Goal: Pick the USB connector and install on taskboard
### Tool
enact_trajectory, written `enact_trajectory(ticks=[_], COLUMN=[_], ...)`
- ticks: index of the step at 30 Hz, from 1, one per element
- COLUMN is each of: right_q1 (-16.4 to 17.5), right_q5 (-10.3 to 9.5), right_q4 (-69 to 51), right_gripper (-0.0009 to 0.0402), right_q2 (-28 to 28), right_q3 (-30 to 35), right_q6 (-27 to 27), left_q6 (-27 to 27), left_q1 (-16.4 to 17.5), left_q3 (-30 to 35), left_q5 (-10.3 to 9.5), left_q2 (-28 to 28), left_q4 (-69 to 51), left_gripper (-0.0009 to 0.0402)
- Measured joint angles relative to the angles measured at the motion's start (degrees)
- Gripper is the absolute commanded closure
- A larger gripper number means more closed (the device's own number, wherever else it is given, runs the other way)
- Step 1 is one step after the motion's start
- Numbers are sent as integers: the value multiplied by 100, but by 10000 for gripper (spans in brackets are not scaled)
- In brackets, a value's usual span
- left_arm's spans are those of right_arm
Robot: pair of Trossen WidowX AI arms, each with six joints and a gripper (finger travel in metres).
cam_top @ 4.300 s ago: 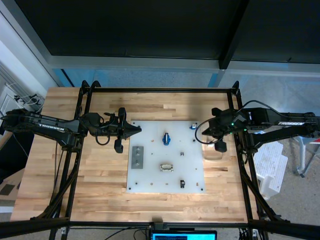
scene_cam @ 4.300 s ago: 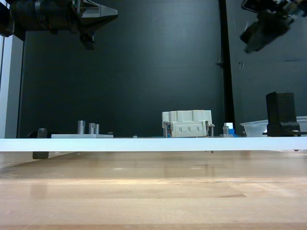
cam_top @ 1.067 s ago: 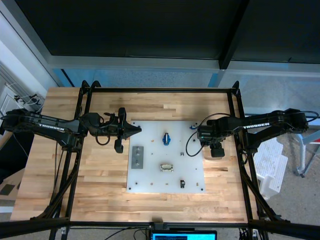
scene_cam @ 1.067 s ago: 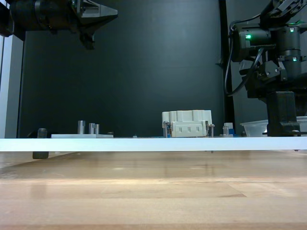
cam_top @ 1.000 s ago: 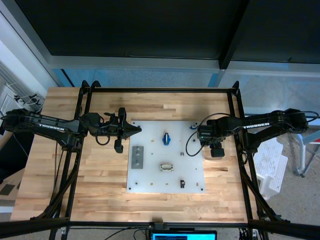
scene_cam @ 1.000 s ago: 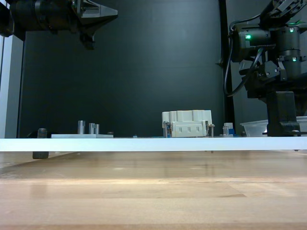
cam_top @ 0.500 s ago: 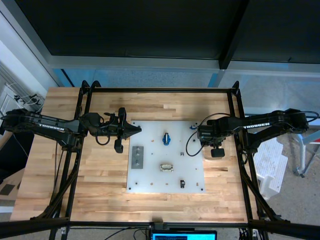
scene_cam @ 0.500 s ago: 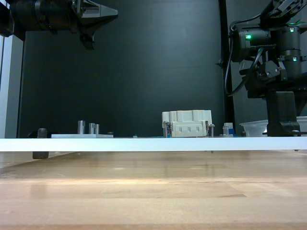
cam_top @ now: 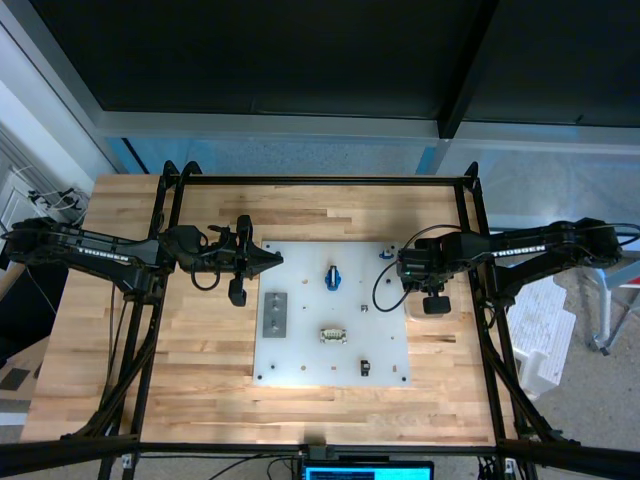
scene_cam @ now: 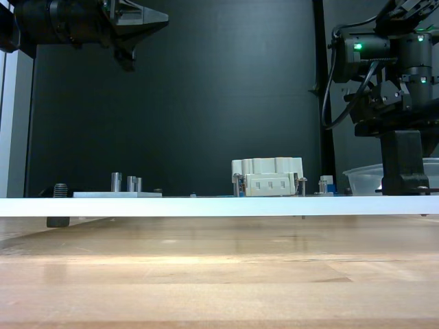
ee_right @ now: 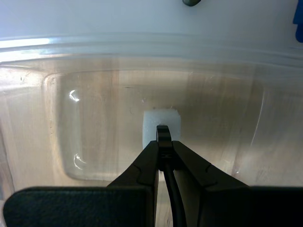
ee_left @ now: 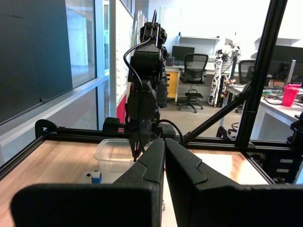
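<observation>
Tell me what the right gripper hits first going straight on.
Right gripper: likely the clear tub's floor, behind the white block at the tip of the black piece its fingers clamp; depth unclear. Left gripper hangs above the taskboard's left edge.

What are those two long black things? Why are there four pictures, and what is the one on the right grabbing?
They are two robot arms, and each ends in a claw for gripping. One picture looks down from above, one looks level along the table, and two come from small cameras riding on the arms.

On the wooden table lies a white taskboard. It carries a grey block, a blue part and a silver socket.

The left claw is shut, holds nothing and hangs in the air above the board's left edge.

The right claw points down into a clear plastic tub beside the board's right edge. It is pinched shut on a small black USB connector with a thin cable. A white block shows at its tip.
</observation>
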Motion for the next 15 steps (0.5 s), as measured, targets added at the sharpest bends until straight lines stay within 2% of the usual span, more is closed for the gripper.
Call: enact_trajectory(ticks=[15], right_q1=[0], right_q5=[-2], right_q4=[-302], right_gripper=[393], right_q2=[-122], right_q3=[96], right_q6=[46], left_q6=[0], left_q1=[0], left_q3=[2], left_q5=[0], left_q2=[0], left_q4=[0], left_gripper=[393])
